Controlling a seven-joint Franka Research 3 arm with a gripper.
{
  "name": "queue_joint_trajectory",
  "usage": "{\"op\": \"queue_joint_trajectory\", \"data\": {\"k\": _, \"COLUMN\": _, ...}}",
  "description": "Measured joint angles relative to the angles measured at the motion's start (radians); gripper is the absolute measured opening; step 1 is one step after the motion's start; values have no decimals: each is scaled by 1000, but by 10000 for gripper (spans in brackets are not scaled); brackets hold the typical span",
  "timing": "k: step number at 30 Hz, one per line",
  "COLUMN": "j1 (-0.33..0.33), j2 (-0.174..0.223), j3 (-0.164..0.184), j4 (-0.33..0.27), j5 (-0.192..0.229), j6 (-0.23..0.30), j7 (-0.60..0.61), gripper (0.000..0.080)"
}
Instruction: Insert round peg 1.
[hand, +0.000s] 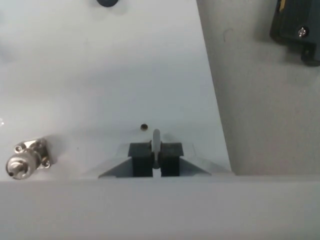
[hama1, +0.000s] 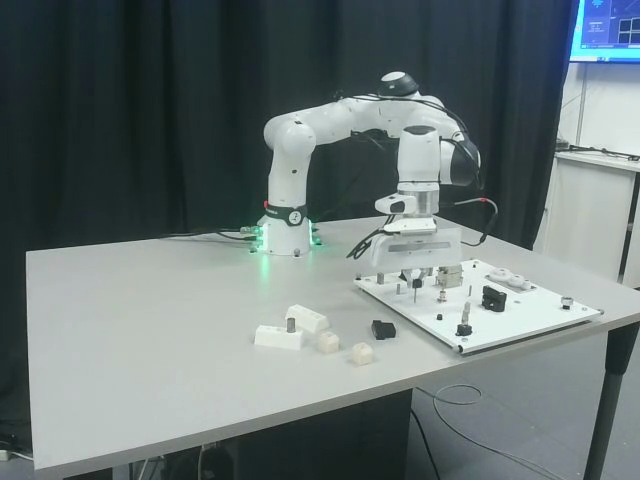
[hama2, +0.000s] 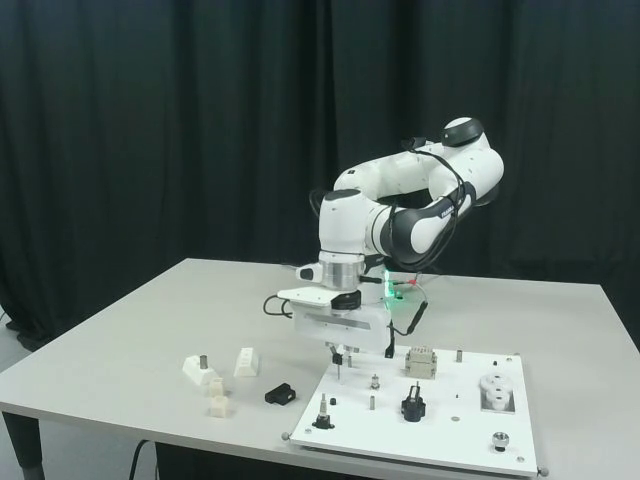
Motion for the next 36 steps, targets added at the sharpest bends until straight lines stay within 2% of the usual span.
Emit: {"op": "queue_joint_trajectory", "data": {"k": 36, "j1": -4, "j2": 0, "j3": 17, "j4": 14, "j5": 1, "j6": -3, "j7": 6, "gripper": 30}}
